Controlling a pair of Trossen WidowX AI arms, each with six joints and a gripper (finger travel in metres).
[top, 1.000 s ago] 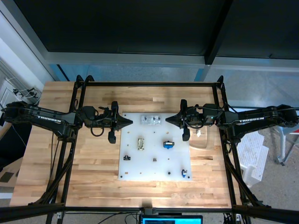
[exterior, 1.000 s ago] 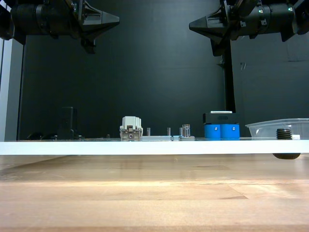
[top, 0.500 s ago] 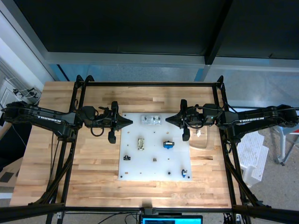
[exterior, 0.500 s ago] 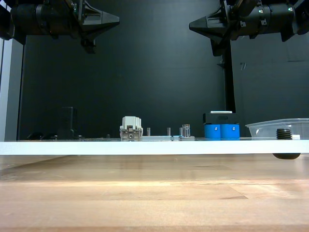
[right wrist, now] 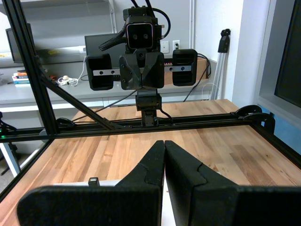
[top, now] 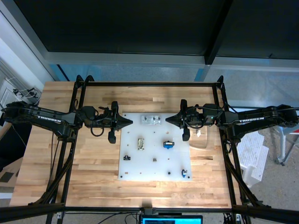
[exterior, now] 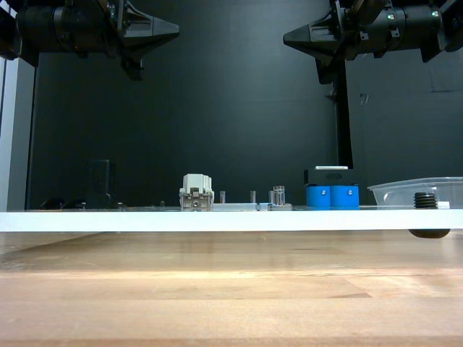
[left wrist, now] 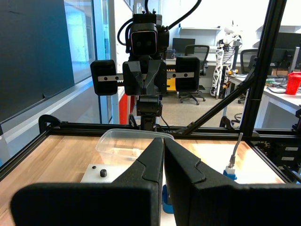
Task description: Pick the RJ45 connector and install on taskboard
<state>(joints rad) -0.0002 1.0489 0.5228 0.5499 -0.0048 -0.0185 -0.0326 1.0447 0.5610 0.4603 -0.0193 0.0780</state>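
— Where is the RJ45 connector (left wrist: 231,165)?
— In the blue jack (left wrist: 229,175) at the white board's (top: 140,168) near right corner. Well apart, the right gripper (top: 168,119) and left gripper (top: 129,122) hang closed, empty, above its far edge.

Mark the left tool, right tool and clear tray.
left tool (top: 131,122): high view, shut fingertips, above left edge of board (top: 140,168).
right tool (top: 167,119): high view, shut fingertips, above board's far side.
clear tray (top: 200,147): high view, near rim, beside board.

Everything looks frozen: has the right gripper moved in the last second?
No. The right gripper stays above the board's far right part, the left gripper above its far left part.
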